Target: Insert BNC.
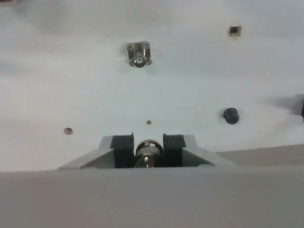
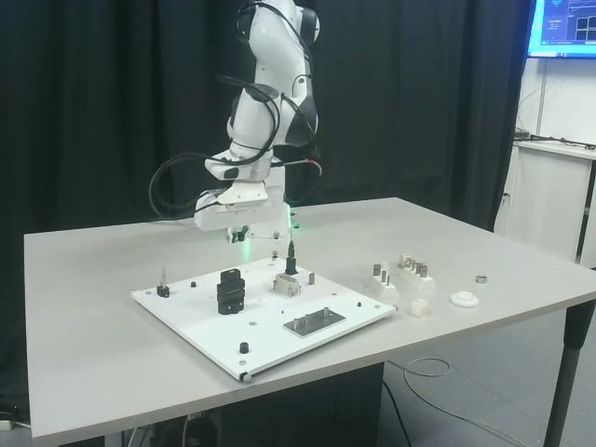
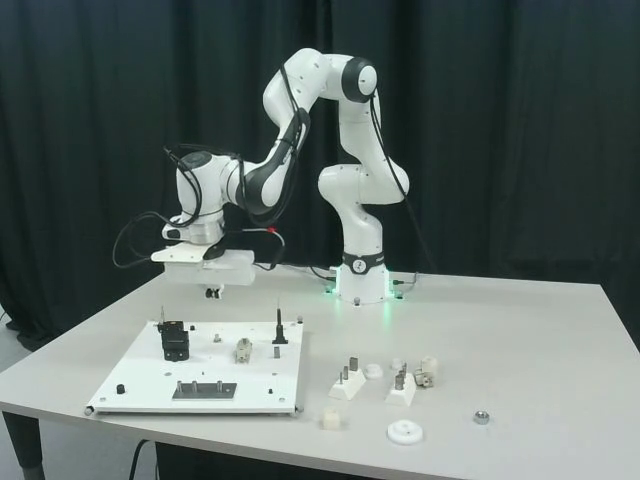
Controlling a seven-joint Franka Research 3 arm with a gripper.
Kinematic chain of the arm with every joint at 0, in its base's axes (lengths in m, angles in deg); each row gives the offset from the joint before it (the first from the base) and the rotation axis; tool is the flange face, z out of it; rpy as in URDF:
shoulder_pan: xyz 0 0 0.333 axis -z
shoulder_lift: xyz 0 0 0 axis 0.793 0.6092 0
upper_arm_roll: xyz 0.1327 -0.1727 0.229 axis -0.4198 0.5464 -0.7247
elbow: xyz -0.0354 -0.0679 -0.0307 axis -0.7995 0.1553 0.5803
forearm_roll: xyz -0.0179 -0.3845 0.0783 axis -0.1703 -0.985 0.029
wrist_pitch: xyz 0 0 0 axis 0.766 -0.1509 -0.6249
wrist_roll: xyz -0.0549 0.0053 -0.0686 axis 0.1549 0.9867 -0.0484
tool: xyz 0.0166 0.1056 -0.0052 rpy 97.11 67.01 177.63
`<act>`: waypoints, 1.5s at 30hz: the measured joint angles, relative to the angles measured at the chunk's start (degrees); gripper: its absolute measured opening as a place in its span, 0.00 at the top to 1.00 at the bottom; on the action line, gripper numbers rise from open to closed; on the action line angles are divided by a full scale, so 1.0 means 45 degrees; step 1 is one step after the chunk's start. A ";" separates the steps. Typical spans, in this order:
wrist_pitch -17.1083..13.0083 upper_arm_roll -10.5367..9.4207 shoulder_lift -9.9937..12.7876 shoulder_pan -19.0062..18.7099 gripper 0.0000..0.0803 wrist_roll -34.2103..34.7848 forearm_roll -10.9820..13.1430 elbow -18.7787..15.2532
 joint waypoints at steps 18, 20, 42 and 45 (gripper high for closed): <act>-0.2720 0.0691 -0.0703 0.0000 0.84 -0.0164 0.0972 -0.2312; -0.3044 0.0754 -0.0771 0.0000 0.84 -0.0164 0.1179 -0.2544; -0.4451 0.0680 -0.0883 -0.0230 0.84 -0.0226 0.2016 -0.3086; -0.4513 0.0677 -0.0823 -0.0268 0.84 -0.0437 0.2016 -0.3072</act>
